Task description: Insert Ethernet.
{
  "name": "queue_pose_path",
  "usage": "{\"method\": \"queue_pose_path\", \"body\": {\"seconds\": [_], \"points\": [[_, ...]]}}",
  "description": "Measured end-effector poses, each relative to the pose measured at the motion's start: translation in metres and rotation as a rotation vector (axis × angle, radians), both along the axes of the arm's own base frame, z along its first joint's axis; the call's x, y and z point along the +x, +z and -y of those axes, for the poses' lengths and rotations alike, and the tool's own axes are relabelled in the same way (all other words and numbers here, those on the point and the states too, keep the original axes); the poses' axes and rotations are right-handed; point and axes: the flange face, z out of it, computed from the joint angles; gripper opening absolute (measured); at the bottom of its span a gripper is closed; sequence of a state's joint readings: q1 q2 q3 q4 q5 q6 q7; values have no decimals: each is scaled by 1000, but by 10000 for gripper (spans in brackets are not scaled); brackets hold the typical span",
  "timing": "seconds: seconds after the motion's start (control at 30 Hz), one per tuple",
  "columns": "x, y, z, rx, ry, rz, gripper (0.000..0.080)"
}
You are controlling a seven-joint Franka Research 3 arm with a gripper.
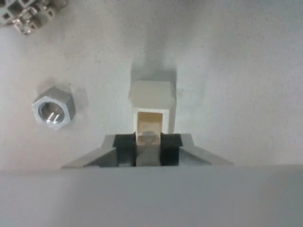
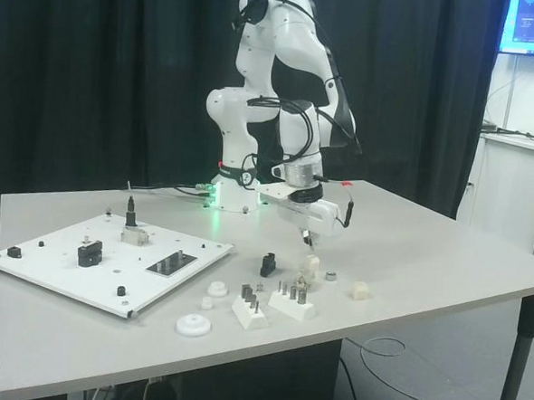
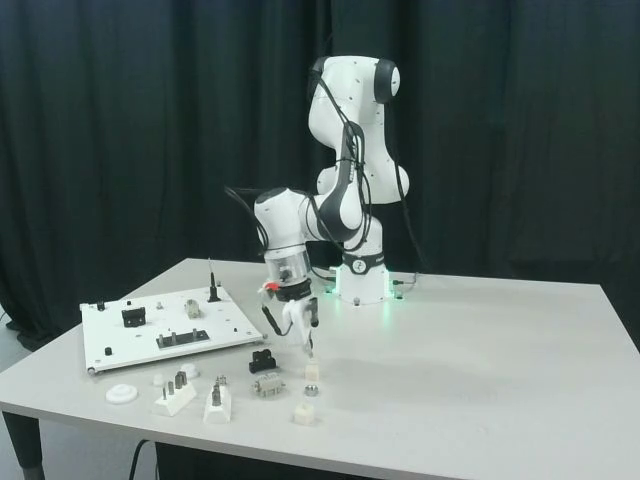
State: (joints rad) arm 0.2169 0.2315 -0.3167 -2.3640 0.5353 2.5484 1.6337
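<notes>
A small white holder block (image 1: pixel 152 101) stands on the grey table, its hollow side turned toward my fingers. An Ethernet plug (image 1: pixel 148 138) sits at the mouth of that hollow. My gripper (image 1: pixel 147 147) is shut on the plug, a black pad (image 1: pixel 124 145) pressing on each side. In the first room view the gripper (image 2: pixel 311 242) hangs just above the block (image 2: pixel 311 263). In the second room view the gripper (image 3: pixel 308 347) points down onto the same block (image 3: pixel 312 371).
A grey hex nut (image 1: pixel 53 107) lies on the table beside the block. A second white block (image 2: pixel 360 291) sits nearer the table's front edge. Several small parts on white stands (image 2: pixel 274 302) and a white assembly board (image 2: pixel 109 254) lie further off.
</notes>
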Motion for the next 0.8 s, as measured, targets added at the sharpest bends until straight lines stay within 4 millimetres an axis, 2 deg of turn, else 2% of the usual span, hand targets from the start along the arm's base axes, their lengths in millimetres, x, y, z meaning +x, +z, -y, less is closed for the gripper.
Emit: {"method": "queue_pose_path", "body": {"seconds": [0.8], "points": [[1, 15, 7, -19, 61, 17, 103]]}}
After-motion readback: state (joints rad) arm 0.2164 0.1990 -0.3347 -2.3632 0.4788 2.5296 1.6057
